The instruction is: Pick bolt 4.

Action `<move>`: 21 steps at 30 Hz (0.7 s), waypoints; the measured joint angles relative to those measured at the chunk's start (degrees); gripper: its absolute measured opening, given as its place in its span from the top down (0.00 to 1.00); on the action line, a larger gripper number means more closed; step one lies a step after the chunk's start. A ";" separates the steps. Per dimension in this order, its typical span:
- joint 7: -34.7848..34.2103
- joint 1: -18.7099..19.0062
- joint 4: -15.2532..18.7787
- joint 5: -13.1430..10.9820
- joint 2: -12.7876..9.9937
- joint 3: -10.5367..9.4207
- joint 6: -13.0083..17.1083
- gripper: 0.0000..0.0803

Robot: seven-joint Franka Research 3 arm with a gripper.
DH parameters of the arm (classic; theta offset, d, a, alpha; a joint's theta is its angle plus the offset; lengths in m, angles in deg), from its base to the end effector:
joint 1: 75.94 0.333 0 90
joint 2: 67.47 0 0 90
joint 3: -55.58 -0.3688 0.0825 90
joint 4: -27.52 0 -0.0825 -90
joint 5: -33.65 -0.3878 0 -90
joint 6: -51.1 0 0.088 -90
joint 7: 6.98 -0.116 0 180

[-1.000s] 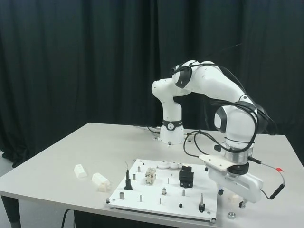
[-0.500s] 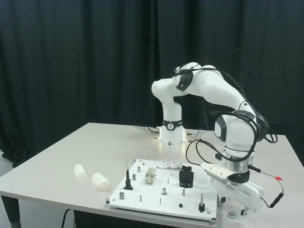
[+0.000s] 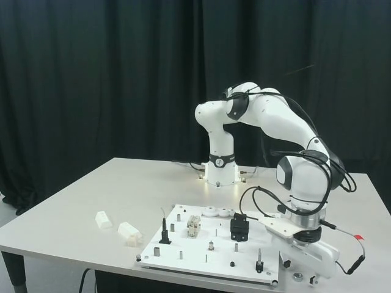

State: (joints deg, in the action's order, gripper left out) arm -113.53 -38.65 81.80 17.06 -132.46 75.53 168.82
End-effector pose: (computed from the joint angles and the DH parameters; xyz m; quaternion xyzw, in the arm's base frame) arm 0.7469 0.3791 0.2017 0.7332 -0.6794 0.0302 0.0026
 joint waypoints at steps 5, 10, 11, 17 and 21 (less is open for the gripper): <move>0.00 0.00 0.00 0.00 -0.27 0.00 0.25 0.00; 0.03 0.06 0.00 0.00 -0.52 0.00 0.53 0.00; 0.04 0.08 0.00 0.00 -0.57 0.00 0.58 0.00; 0.11 0.24 0.00 0.01 -0.82 0.00 0.88 0.00; 0.34 0.34 -0.01 0.10 -0.94 0.03 1.16 0.00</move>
